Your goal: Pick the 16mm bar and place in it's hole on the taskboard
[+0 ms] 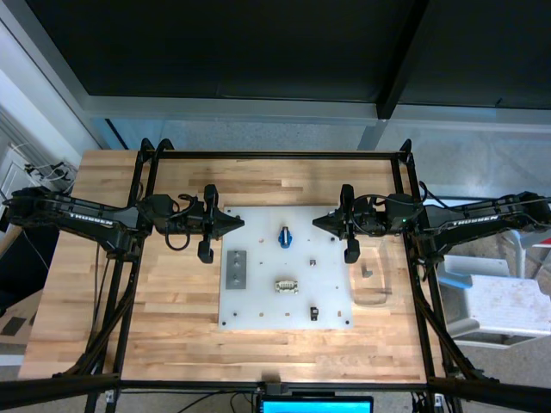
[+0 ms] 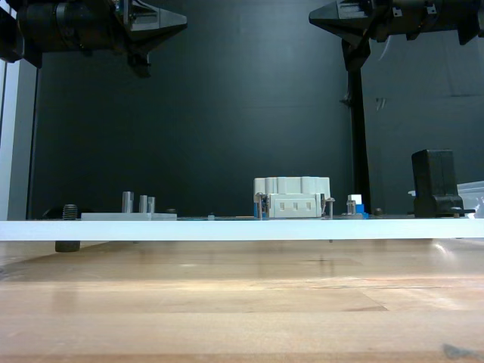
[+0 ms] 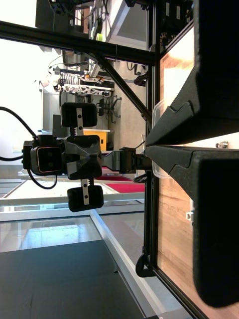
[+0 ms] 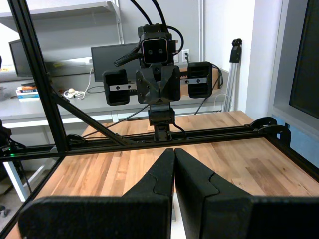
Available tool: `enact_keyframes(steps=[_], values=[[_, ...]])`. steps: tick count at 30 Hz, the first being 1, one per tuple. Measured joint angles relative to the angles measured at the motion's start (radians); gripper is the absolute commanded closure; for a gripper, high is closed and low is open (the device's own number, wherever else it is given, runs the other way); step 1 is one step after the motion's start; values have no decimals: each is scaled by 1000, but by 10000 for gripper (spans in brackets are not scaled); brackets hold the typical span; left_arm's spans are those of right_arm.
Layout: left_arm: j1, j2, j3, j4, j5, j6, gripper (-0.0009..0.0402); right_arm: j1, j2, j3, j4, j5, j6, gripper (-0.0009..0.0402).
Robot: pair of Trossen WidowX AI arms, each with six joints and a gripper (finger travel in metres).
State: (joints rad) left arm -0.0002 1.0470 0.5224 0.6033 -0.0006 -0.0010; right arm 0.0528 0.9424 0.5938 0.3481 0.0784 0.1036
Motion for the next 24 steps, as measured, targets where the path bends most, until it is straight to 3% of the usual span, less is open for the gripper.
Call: enact_keyframes(steps=[4,24], values=[[0,0,0,0,0,0,393,0,1,0,1,0,-75,393],[0,0,0,0,0,0,393,0,2,2,-2,-1,-68,393]])
